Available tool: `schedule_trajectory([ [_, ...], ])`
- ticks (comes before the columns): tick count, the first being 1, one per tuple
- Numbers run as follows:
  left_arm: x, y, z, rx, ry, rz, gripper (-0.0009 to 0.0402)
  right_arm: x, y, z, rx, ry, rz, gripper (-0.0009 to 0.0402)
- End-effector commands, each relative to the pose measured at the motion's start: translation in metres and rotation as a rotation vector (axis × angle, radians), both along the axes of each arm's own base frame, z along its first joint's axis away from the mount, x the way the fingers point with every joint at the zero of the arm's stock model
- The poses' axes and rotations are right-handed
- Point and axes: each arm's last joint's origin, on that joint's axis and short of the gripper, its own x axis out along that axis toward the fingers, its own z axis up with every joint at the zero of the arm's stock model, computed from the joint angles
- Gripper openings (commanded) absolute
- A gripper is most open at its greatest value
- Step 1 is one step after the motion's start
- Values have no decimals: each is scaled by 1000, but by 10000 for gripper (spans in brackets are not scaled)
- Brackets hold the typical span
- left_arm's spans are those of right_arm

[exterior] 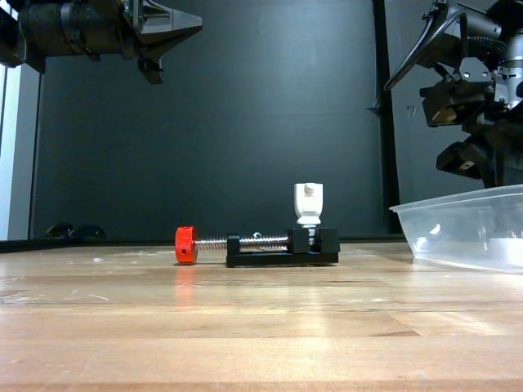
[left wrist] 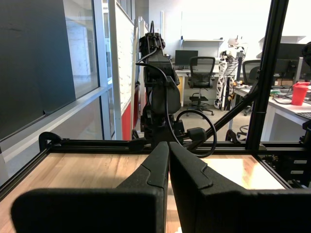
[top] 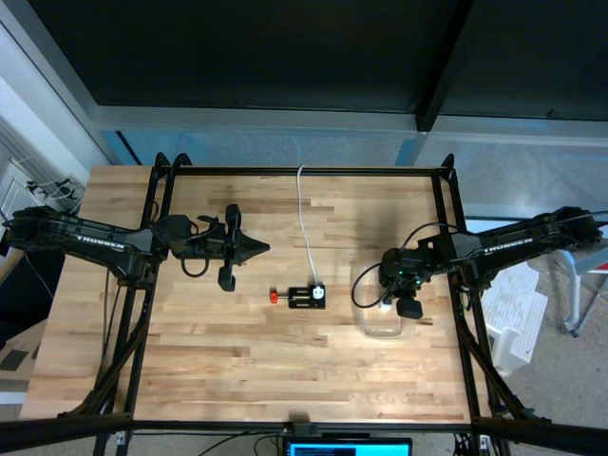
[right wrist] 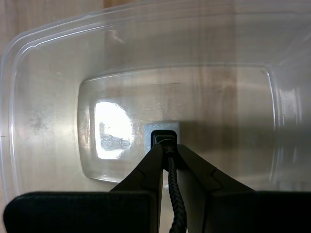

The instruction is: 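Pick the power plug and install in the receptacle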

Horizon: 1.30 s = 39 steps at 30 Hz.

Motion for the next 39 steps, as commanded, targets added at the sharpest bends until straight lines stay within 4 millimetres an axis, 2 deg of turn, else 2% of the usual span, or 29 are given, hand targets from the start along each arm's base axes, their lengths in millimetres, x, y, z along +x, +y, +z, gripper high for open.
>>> schedule_trajectory([
  [1, 0, 0, 0, 0, 0, 0, 0, 0, 0, 1, -1, -2, -4, 3],
  [12, 0, 0, 0, 0, 0, 0, 0, 0, 0, 12, -1, -10, -2, 0],
  [17, 0, 0, 0, 0, 0, 0, 0, 3, 0, 31, -7, -19, 8, 0],
  [23, 0, 0, 0, 0, 0, 0, 0, 4, -3, 61, -139, -21, 1, 0],
  [28, 0, 0, 0, 0, 0, 0, 0, 6, -1, 80, -154, -11, 12, 0],
  [34, 0, 0, 0, 0, 0, 0, 0, 12, 2, 95, -220, 8, 3, 0],
  [39, 0, 0, 0, 0, -1, 0, 0, 23, 4, 97, -222, 15, 9, 0],
])
